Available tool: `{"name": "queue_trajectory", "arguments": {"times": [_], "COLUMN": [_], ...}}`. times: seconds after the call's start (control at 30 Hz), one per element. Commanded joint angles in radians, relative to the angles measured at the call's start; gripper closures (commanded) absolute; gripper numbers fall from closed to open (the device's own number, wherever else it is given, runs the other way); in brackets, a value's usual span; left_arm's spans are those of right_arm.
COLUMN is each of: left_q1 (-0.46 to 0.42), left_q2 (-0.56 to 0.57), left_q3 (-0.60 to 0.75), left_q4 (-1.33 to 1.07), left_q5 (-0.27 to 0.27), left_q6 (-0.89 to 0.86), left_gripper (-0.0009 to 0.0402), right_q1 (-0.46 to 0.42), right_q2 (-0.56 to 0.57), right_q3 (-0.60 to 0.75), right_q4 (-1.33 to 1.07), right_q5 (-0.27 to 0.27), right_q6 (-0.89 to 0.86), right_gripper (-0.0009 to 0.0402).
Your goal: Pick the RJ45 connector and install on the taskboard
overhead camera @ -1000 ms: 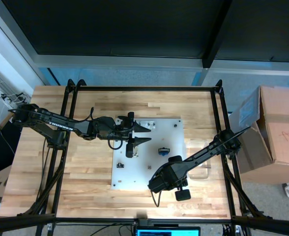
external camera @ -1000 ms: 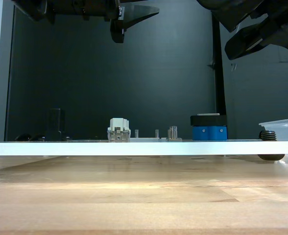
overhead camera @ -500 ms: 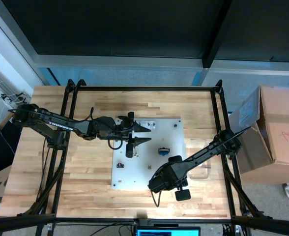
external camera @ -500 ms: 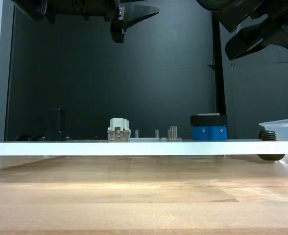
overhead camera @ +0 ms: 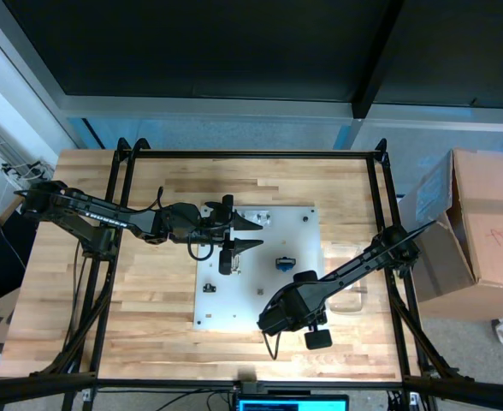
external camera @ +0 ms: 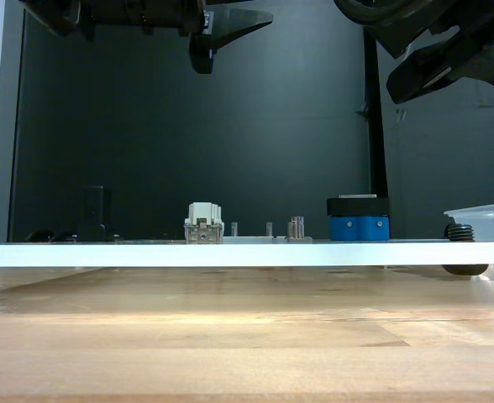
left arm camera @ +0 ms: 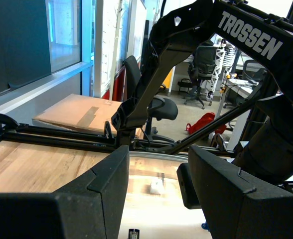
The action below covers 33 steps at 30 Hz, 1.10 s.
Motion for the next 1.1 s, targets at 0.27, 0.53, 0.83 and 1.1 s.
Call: {"name": "queue_trajectory", "arguments": {"times": [0.27,0.53,0.83,1.1], "left_q1": [0.0,0.0,0.0,0.0], "left_q2": [0.0,0.0,0.0,0.0], "left_q3": [0.0,0.0,0.0,0.0], "left_q4": [0.0,0.0,0.0,0.0], "left_q5": [0.0,0.0,0.0,0.0], "left_q6": [0.0,0.0,0.0,0.0], "left_gripper": [0.0232,0.0232,0.0232,0.0232], "right_q1": [0.003,0.003,0.002,0.003], "right_q2": [0.001,0.001,0.0,-0.018], "right_q3": [-0.005,-0.058,-0.115,-0.115], "right_q4": [0.016,0.08,0.135,0.13], "right_q5": [-0.015,-0.019,-0.019,-0.017], "right_q6": [0.001,0.0,0.0,0.0], "right_gripper": [0.0393,0.0393,0.0393,0.0393]}}
